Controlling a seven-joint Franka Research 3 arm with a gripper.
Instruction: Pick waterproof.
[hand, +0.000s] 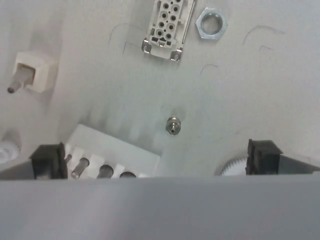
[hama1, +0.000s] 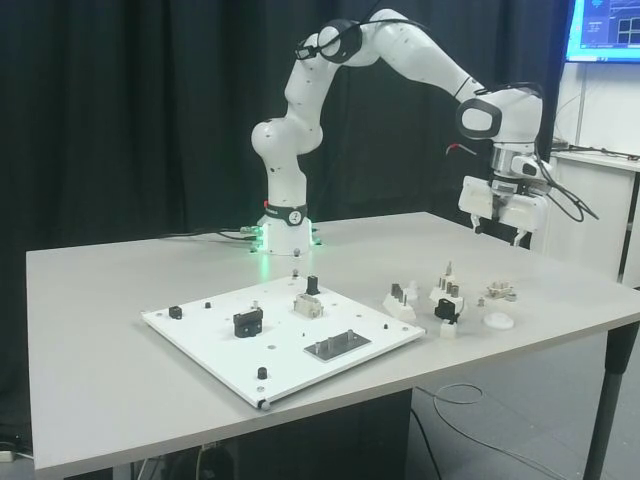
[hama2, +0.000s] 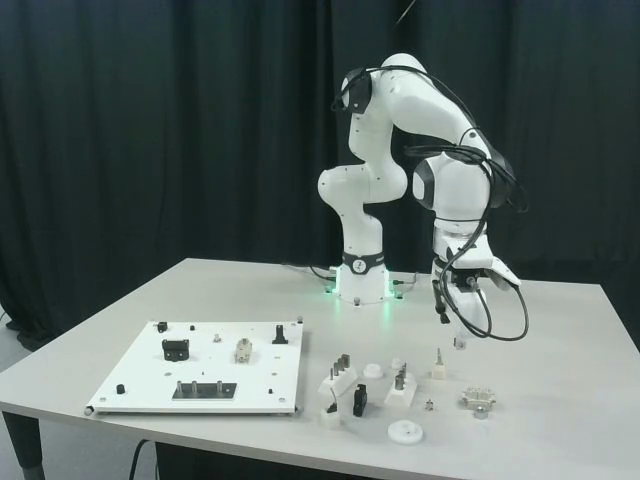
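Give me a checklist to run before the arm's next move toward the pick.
1. Gripper open: ok. The fingers stand wide apart.
2. Gripper empty: ok. Nothing is between the fingers.
3. Target centred: ok if the small metal part is the target. It sits just ahead of the line between the fingertips. Whether it is the waterproof piece: cannot tell.
4. Space around the part: ok. The nut and connector lie well apart from it.
5. Descent path: cannot tell. The pin block lies close to one finger.
6. Grasp height: not ok. The room views show the gripper well above the table.
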